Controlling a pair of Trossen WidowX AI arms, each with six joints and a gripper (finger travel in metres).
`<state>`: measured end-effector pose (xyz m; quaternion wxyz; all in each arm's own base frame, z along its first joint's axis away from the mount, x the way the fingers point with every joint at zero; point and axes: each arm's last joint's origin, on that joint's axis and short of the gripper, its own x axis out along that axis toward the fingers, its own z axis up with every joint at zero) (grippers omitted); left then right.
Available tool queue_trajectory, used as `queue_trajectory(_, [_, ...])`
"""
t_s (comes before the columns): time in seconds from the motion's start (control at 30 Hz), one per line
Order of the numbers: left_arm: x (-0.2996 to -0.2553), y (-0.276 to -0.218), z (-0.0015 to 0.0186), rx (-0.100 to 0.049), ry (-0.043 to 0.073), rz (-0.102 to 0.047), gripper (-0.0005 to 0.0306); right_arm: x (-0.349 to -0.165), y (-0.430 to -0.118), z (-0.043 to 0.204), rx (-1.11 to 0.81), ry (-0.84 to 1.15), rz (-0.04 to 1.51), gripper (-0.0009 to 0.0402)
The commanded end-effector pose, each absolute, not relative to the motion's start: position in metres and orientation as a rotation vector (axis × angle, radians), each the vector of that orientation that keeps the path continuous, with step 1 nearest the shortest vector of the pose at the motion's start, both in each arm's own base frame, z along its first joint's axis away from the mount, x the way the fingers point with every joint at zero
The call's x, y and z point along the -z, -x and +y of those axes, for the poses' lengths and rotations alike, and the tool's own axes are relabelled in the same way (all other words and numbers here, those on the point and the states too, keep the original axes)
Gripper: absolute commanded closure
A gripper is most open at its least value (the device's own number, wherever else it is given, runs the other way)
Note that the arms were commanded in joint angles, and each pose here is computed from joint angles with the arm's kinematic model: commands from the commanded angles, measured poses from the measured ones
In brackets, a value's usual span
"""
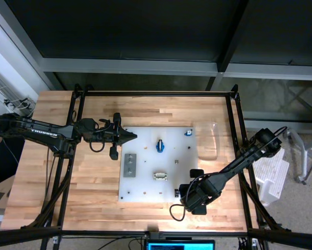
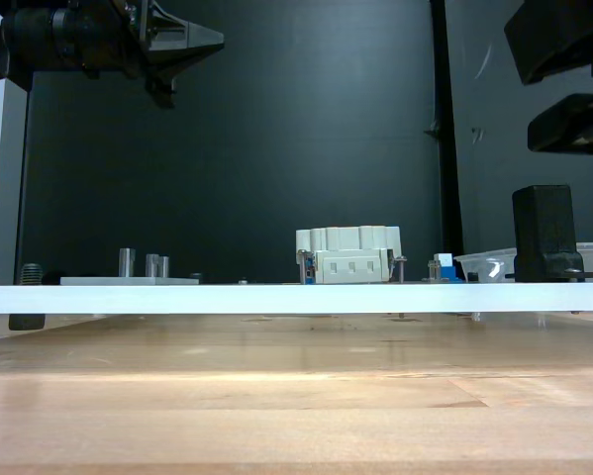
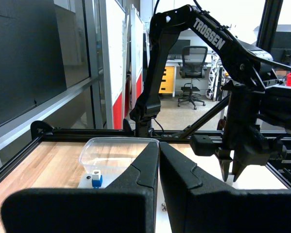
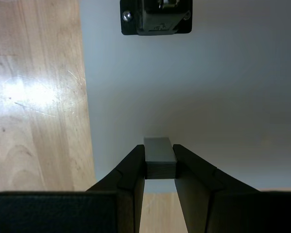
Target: Pick the 16mm bar and install on taskboard
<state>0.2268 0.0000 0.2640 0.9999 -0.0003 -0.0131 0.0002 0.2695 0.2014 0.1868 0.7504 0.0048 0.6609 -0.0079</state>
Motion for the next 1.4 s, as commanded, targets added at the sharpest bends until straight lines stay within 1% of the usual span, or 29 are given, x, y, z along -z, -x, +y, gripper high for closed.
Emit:
queue_trajectory(0.03, [-0.2639, -0.2268, 0.0001, -0.001, 0.0, -0.026, 0.03, -0.186, -0.269, 0.201, 0.018, -0.011, 1.449, 0.0391])
queue_trajectory(0.3, [-0.2639, -0.2268, 0.0, 0.0, 0.0, -0.026, 0.03, -0.186, -0.269, 0.202, 0.015, -0.014, 1.445, 0.039])
queue_trajectory(0.37, [-0.2639, -0.2268, 0.0001, -0.001, 0.0, -0.026, 0.03, -0.186, -0.269, 0.202, 0.014, -0.014, 1.445, 0.0383])
queue_trajectory(0.43, [-0.2639, -0.2268, 0.0, 0.0, 0.0, -0.026, 0.03, -0.186, -0.269, 0.203, 0.002, -0.024, 1.453, 0.0368])
queue_trajectory(0.73, [-0.2639, -0.2268, 0.0, 0.0, 0.0, -0.026, 0.03, -0.187, -0.268, 0.203, -0.003, -0.031, 1.458, 0.0273])
queue_trajectory(1.0, [-0.2639, -0.2268, 0.0, 0.0, 0.0, -0.026, 0.03, -0.191, -0.268, 0.204, -0.007, -0.03, 1.455, 0.022])
queue_trajectory(1.17, [-0.2639, -0.2268, 0.0, 0.0, 0.0, -0.026, 0.03, -0.199, -0.267, 0.203, -0.012, -0.033, 1.449, 0.0205])
queue_trajectory(1.3, [-0.2639, -0.2268, 0.0, 0.0, 0.0, -0.026, 0.03, -0.209, -0.265, 0.202, -0.01, -0.03, 1.452, 0.0205])
queue_trajectory(1.4, [-0.2639, -0.2268, 0.0, 0.0, 0.0, -0.026, 0.03, -0.212, -0.265, 0.201, -0.01, -0.03, 1.453, 0.0206])
